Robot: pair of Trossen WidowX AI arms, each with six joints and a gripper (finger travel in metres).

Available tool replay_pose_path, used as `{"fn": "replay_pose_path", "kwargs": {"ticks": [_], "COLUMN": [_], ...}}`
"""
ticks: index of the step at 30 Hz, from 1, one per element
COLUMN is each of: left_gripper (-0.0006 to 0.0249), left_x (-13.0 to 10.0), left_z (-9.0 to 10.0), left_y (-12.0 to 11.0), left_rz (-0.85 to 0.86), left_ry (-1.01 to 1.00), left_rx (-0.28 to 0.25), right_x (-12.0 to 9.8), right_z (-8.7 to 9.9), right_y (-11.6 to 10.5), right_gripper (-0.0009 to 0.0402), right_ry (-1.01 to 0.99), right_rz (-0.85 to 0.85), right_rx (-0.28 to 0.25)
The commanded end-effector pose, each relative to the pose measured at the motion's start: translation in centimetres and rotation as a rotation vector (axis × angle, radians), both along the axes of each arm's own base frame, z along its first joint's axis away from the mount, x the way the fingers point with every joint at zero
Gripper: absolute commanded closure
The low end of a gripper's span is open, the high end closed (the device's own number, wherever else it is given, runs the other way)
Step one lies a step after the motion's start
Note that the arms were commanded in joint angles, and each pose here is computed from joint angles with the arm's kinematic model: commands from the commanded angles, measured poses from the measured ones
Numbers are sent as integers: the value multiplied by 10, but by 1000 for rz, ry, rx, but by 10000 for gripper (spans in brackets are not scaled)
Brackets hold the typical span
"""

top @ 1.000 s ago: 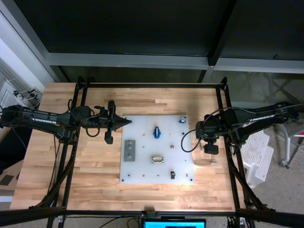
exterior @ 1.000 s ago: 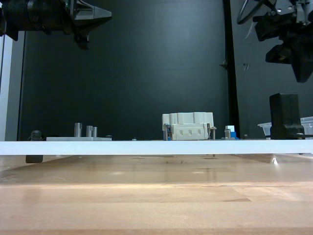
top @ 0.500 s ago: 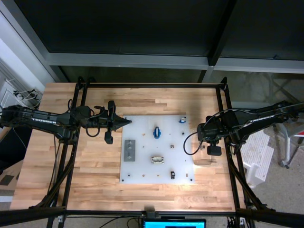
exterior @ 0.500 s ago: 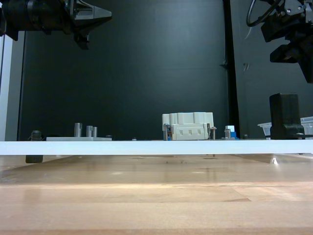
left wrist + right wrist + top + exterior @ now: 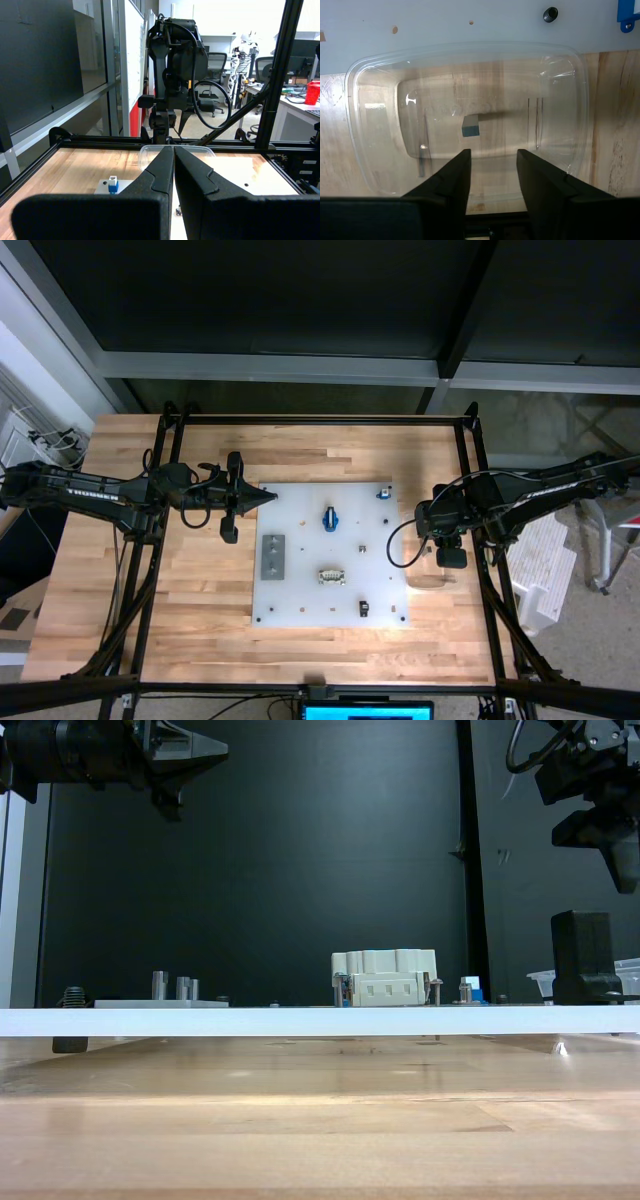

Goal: Pick the 16mm bar and install on taskboard

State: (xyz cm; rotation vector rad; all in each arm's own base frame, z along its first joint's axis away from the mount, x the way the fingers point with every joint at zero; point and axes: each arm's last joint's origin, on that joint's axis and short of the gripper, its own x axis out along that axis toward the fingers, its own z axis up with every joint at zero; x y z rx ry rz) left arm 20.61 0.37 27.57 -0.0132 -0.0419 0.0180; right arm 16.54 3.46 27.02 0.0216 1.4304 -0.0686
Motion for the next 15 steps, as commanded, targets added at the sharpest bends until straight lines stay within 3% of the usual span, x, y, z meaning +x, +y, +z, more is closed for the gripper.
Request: {"fn": "replay_pose_path", "kwargs": {"ticks": [1, 15], "left_gripper": [243, 243], "left_x": [0, 0], "left_z": [0, 0], "left_y": [0, 0], "left_rz": [0, 0], "left_ry": [-1, -1], "left_rx": [0, 0], "right_x": [0, -2], "right_z": [-2, -24], "right_y": [0, 0], "right_gripper": [243, 228], "right_ry": [1, 27], "right_rz": [-1, 47], "right_rx": [-24, -37]}}
